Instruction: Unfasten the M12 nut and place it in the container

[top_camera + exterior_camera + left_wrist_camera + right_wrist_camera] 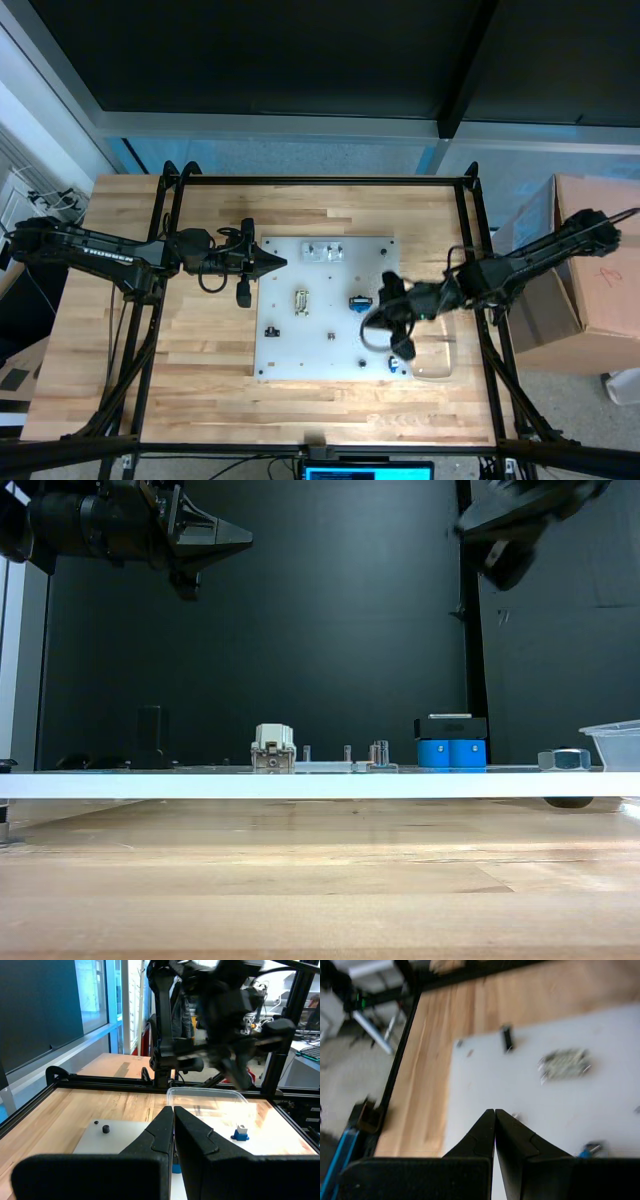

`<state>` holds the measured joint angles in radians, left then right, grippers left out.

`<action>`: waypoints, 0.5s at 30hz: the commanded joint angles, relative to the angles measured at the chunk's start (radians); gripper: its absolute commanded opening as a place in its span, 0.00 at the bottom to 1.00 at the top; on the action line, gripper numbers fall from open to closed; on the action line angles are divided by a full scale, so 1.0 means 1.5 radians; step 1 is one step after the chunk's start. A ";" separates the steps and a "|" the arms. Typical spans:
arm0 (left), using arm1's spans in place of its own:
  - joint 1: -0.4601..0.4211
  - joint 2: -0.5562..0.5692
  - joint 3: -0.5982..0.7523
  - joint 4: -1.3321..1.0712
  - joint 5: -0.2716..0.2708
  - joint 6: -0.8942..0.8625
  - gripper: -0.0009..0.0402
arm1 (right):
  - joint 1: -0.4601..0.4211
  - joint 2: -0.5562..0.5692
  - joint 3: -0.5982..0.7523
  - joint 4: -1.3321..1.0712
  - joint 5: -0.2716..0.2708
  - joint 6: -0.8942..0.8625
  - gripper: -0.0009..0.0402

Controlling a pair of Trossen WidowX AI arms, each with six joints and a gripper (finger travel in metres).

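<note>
Silver nut [565, 759] sits on the white board [320, 345], just beside the clear container [447, 372]. The left gripper [282, 262], over the board's left edge, and the right gripper [495, 1113], near the container, are both pinched together.

Butcher-block table [100, 330], cardboard box [590, 300] at right, black backdrop [330, 610] behind, daylit windows [90, 990] beyond

Right wrist view's pure motion blur; left wrist glare blows out the table [285, 1130] beside the container [210, 1097] (bright windows behind).
</note>
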<state>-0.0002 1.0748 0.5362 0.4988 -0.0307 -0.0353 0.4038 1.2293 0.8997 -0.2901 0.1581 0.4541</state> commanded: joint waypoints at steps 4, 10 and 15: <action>0.000 0.000 0.000 0.000 0.000 0.000 0.02 | 0.059 0.123 0.140 -0.183 -0.008 0.097 0.02; 0.000 0.000 0.000 0.000 0.001 0.000 0.02 | 0.071 0.254 0.298 -0.355 -0.050 0.148 0.02; 0.000 0.000 0.000 0.000 0.000 0.000 0.02 | 0.071 0.354 0.418 -0.495 -0.055 0.181 0.02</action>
<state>-0.0002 1.0748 0.5362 0.4988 -0.0303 -0.0349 0.5106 1.7264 1.4872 -0.9878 0.0750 0.7105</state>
